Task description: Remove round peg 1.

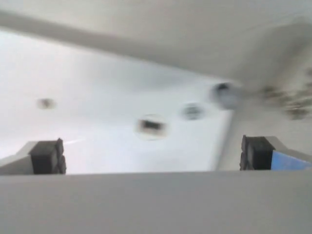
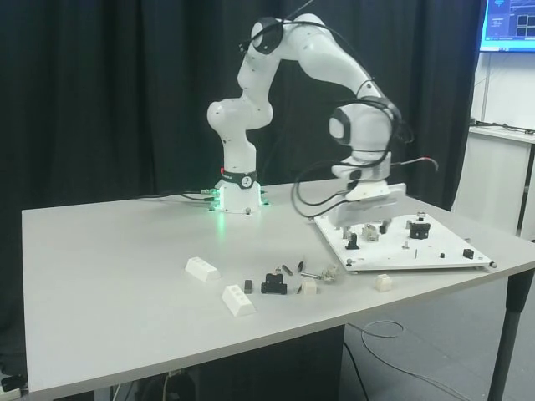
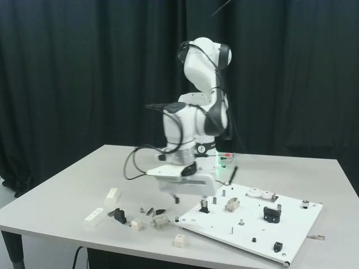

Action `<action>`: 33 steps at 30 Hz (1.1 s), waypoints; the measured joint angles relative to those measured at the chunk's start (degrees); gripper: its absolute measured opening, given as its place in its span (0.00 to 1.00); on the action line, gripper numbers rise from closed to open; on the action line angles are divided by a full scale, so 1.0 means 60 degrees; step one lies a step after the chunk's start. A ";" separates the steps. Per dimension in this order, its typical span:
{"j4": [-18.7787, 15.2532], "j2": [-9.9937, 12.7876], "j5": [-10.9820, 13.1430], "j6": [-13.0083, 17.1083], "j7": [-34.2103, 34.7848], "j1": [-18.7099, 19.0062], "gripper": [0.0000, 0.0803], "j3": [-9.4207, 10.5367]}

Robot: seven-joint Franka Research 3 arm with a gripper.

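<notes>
The grey rectangular table point(image 2: 109, 276) is carrying everything here, with the white seven-joint arm point(image 2: 276, 58) bolted at its far side and bending forward so its wrist is hanging over the work. Beneath and ahead of the gripper point(image 1: 151, 155), the flat white assembly board point(image 3: 291, 235) is lying with one corner pointing toward the loose parts; the arm is probably reaching over the near edge of this board because the pegs are seated there.

Off to one side of the gripper, away from the board, two white rectangular blocks point(image 2: 219, 284) are resting on the bare table, and nearer in, a scatter of small black and white fittings point(image 2: 288, 284) is sitting just beside the board's edge, seemingly set aside out of the way. A small white cube point(image 3: 179, 240) is lying apart, in front of the board.

In the wrist view the two black fingertips point(image 1: 46, 157) are standing wide apart with nothing between them, so the gripper is open and empty. Ahead of them, a short grey round peg point(image 1: 225, 94) is standing near the board's edge, beyond two shallow sockets point(image 1: 151, 126). I am judging this to be round peg 1, though no marking is confirming it.
</notes>
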 joint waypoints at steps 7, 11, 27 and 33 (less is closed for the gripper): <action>0.0112 0.0090 -0.0016 0.0245 0.0902 0.0949 1.00 0.0001; 0.0154 0.0201 -0.0073 0.0434 0.1361 0.1390 1.00 -0.0012; 0.0681 0.1001 -0.0610 0.1104 0.2198 0.2123 1.00 -0.0020; 0.1021 0.1303 -0.0615 0.1098 0.2198 0.2124 1.00 -0.0037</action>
